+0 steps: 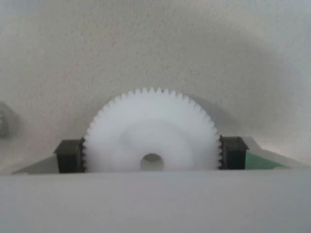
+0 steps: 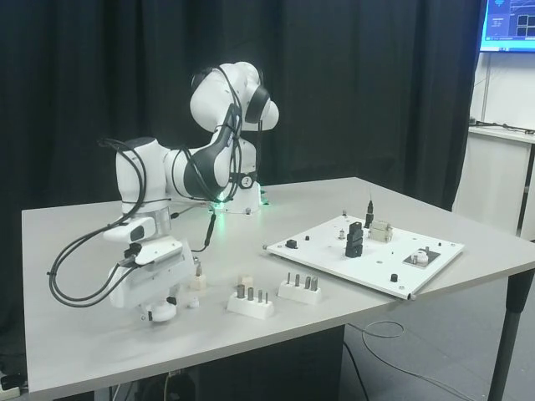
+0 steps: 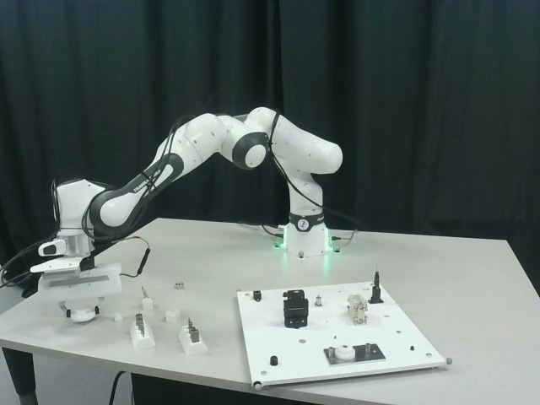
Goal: Insert large gear.
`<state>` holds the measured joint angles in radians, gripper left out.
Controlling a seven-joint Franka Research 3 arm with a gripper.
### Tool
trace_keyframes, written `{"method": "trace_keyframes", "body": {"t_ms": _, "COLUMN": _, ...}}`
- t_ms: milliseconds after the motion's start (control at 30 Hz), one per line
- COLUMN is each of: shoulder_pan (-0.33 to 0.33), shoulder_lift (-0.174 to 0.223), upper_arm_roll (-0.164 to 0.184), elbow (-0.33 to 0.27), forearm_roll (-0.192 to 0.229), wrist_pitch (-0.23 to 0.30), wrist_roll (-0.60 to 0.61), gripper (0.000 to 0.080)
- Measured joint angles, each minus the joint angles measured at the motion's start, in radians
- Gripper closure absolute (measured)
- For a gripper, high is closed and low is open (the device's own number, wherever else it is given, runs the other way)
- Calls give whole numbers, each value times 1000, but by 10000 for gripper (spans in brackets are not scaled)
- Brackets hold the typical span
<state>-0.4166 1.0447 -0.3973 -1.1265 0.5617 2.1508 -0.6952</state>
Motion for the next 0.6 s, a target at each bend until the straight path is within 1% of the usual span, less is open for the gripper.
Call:
{"method": "trace_keyframes", "body": {"t_ms": 233, "shoulder_pan": 12, "shoulder_lift": -14, "upper_arm_roll": -23, "elbow": 12, "forearm_roll": 0, "wrist_pitch": -36, "wrist_roll": 1, "gripper": 209}}
{"method": "trace_keyframes", "body": {"t_ms": 600, "shoulder_pan": 33, "shoulder_lift": -22, "upper_arm_roll": -51, "elbow": 15, "forearm_roll": 0, "wrist_pitch": -56, "wrist_roll": 1, "gripper": 209}}
